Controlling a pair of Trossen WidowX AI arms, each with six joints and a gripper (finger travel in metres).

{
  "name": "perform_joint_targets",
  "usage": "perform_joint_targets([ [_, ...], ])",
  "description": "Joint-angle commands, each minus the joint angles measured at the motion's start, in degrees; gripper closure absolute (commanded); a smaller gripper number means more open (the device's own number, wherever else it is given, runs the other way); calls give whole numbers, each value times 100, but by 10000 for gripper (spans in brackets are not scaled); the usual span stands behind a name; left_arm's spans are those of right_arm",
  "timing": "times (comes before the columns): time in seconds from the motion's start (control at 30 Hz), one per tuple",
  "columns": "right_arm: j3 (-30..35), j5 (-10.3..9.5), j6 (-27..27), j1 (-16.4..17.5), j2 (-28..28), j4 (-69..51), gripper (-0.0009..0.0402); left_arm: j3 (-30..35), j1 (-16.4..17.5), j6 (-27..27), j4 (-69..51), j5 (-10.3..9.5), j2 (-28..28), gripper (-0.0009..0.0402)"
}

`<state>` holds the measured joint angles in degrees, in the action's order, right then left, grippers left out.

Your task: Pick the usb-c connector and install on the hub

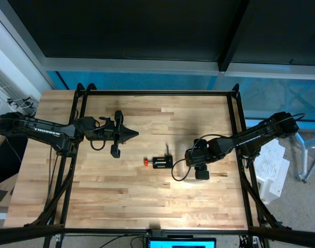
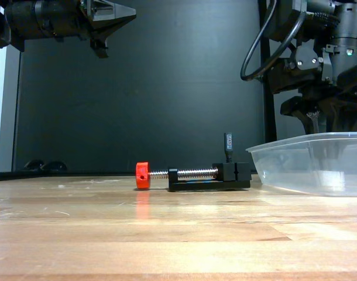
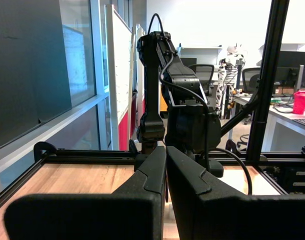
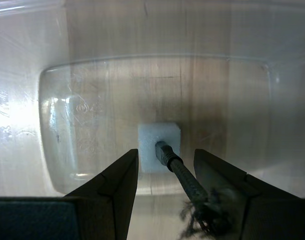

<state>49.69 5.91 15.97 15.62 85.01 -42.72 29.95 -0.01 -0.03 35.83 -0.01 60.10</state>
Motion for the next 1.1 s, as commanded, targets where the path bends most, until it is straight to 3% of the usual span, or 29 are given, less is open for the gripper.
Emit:
perform_joint_targets([
  [0.03,-44,2,7,7,-2,74,240,0,2,2,0,0,0,393],
  [0.47,-160,7,31,28,-2,212,244,0,2,2,2,0,0,393],
  [1.1,-162,7,133,26,-2,293,339,0,2,2,0,0,2,393],
])
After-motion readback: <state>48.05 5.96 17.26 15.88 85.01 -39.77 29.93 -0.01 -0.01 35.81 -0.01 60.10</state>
